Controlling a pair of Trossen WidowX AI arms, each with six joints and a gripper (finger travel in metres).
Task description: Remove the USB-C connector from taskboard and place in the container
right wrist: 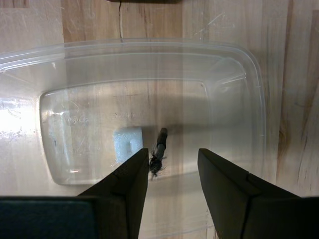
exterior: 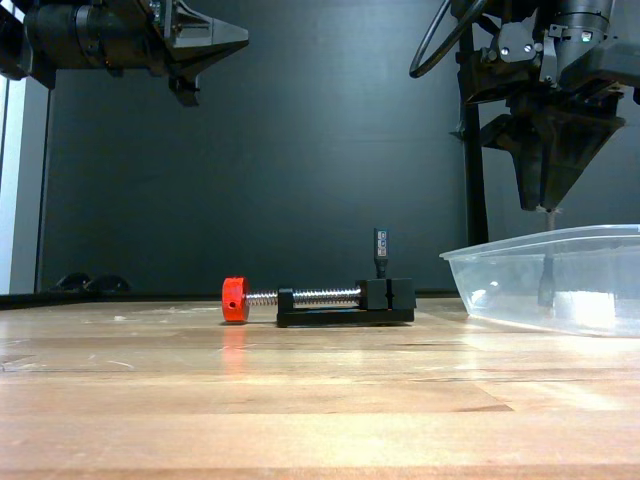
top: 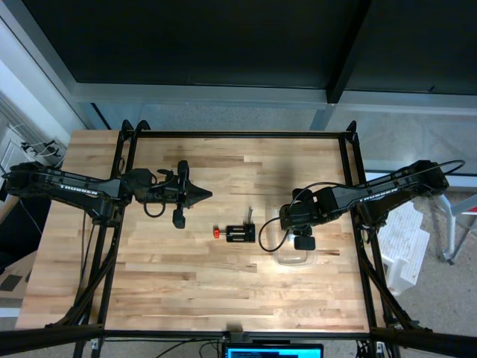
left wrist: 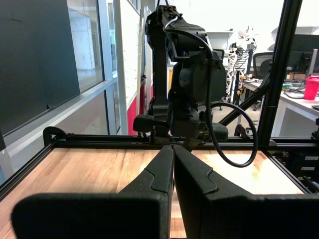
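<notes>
Wooden table (top: 186,276), right gripper (right wrist: 173,157) jaws spread, holding nothing, above container (right wrist: 249,64), USB-C connector (right wrist: 160,144) inside it beside white square piece (right wrist: 127,143), taskboard (top: 240,233) just beside container, left gripper (left wrist: 173,149) clenched, raised well apart.

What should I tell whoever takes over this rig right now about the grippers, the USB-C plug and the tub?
Left gripper: shut, holding nothing, high over the left side of the table, away from the work.
Right gripper: open, pointing down over the clear tub.
USB-C plug: inside the tub, beside a small white piece.
Black block: on the table left of the tub, red knob facing away from it.
Done: plug is off the block and in the tub.
Left: probably only lifting the right arm clear.
</notes>
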